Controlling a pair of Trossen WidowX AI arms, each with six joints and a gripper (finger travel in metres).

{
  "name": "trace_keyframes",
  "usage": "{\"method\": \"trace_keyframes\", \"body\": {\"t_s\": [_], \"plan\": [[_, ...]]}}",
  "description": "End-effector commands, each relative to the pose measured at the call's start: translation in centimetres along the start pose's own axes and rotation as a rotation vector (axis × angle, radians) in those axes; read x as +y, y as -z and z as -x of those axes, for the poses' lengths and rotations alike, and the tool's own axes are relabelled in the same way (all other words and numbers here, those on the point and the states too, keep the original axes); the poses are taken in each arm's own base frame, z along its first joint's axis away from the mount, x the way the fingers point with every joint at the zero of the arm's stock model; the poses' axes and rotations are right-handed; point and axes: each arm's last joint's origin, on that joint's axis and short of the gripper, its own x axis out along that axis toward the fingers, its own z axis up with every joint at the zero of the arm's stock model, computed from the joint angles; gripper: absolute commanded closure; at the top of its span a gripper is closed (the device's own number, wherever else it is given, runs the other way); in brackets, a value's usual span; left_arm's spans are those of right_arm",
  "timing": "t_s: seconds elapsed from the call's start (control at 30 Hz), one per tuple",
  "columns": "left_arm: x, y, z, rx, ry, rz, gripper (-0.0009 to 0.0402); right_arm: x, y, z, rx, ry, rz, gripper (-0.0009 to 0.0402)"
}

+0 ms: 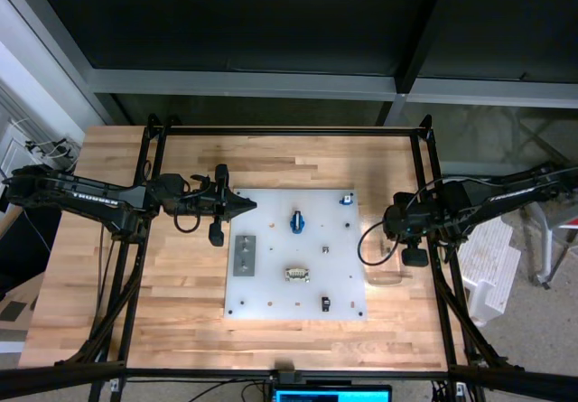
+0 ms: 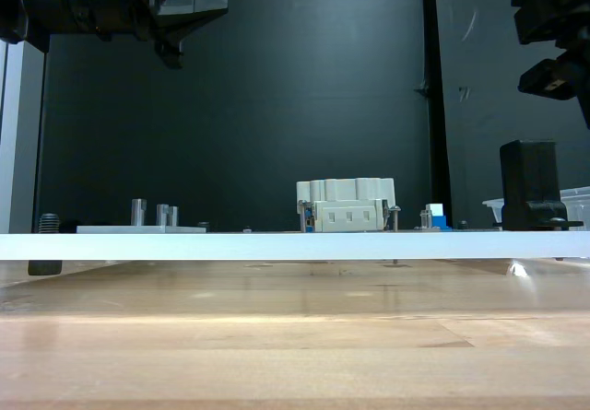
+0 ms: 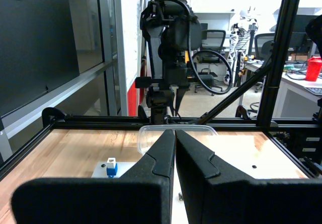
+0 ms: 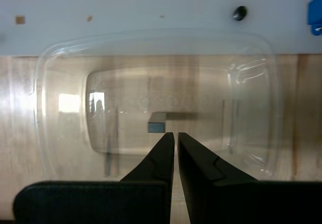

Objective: Pick the 16mm bar and install on taskboard

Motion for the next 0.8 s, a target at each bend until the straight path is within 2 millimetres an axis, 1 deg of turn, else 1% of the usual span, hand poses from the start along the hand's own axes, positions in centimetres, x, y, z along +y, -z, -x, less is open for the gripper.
{"method": "trace_keyframes", "body": {"t_s": [0.03, 0.27, 0.53, 0.67, 0.8], "plan": [[0.0, 0.0, 0.0, 0.0, 0.0, 0.0, 0.0393, 0.2, 0.2, -0.2, 0.009, 0.001, -0.009, 0.0358], [0.0, 0.0, 0.0, 0.0, 0.0, 0.0, 0.0393, 0.7, 0.3, -0.6, 0.019, 0.034, -0.006, 0.0295], [0.0, 0.0, 0.0, 0.0, 0.0, 0.0, 0.0393, 1.2, -0.3, -1.9, 0.074, 0.079, 0.02, 0.0218], [0.0, 0.0, 0.0, 0.0, 0.0, 0.0, 0.0393, 1.3, -0.5, -2.5, 0.075, 0.085, 0.022, 0.0193], [0.0, 0.0, 0.0, 0.0, 0.0, 0.0, 0.0393, 1.4, -0.4, -3.4, 0.081, 0.086, 0.024, 0.0176]]}}
